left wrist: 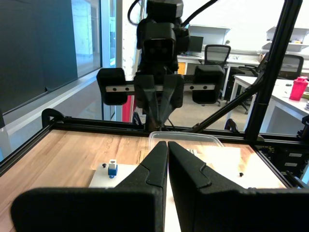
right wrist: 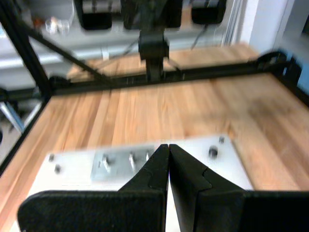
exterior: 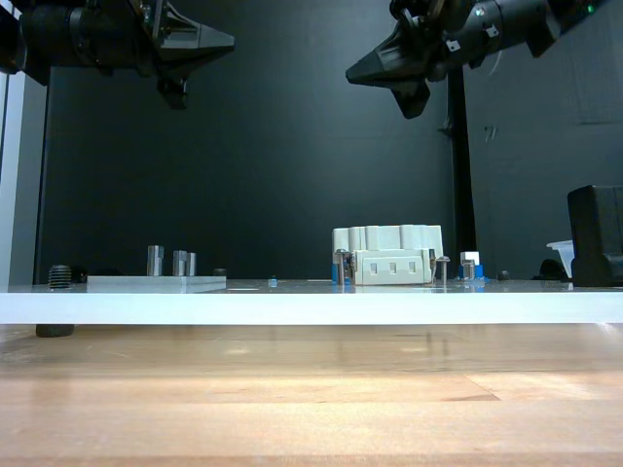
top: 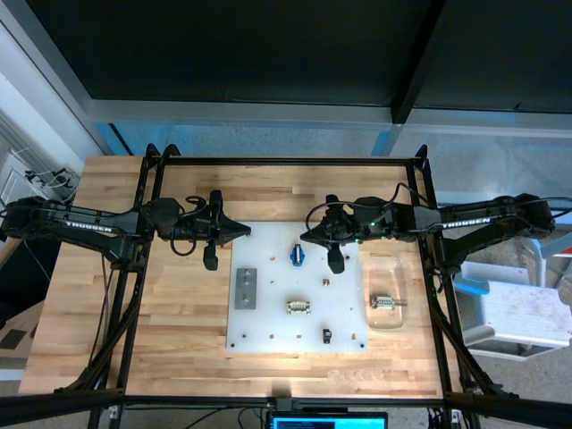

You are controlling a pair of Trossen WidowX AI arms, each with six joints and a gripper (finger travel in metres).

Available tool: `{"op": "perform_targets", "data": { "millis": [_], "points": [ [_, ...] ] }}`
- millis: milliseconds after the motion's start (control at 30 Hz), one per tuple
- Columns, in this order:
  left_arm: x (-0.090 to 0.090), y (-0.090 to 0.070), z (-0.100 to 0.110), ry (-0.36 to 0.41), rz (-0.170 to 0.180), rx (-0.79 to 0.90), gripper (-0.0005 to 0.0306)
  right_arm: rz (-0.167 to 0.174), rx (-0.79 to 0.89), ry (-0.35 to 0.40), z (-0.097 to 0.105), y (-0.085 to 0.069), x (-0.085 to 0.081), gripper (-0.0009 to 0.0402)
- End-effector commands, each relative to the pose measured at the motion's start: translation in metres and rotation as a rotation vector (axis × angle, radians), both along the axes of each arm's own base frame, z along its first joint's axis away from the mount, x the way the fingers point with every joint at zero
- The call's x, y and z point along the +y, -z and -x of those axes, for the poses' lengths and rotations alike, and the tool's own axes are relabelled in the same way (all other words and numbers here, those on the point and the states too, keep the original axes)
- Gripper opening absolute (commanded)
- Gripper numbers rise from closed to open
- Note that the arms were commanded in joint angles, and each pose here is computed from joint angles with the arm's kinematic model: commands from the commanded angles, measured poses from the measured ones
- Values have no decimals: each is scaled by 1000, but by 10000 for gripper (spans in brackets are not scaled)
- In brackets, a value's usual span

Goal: Pick the HAN10E connector and install in the HAN10E hub

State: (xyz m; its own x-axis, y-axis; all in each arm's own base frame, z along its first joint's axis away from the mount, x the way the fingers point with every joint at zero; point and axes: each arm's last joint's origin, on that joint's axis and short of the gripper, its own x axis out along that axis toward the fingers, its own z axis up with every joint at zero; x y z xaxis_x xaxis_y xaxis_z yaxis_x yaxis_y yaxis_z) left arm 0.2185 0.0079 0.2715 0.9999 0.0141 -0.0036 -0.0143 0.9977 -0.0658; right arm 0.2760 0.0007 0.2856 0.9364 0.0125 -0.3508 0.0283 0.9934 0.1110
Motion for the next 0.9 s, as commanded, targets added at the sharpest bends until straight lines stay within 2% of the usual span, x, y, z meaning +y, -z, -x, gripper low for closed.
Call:
{"op": "perform_targets", "data": {
  "millis": [33,433,633,900],
  "points": [
    [0,0,0,0,0,0,0,5,121,-6,1,-6,3,0],
    [0,0,0,0,0,0,0,19,525,-55,28,-25,20,0],
    [0,0,0,0,0,0,0,2,677,-82,43,-26,36,0],
    [0,0,0,0,0,-1,0,7,809,-121,58,-21,56,0]
  ]
}}
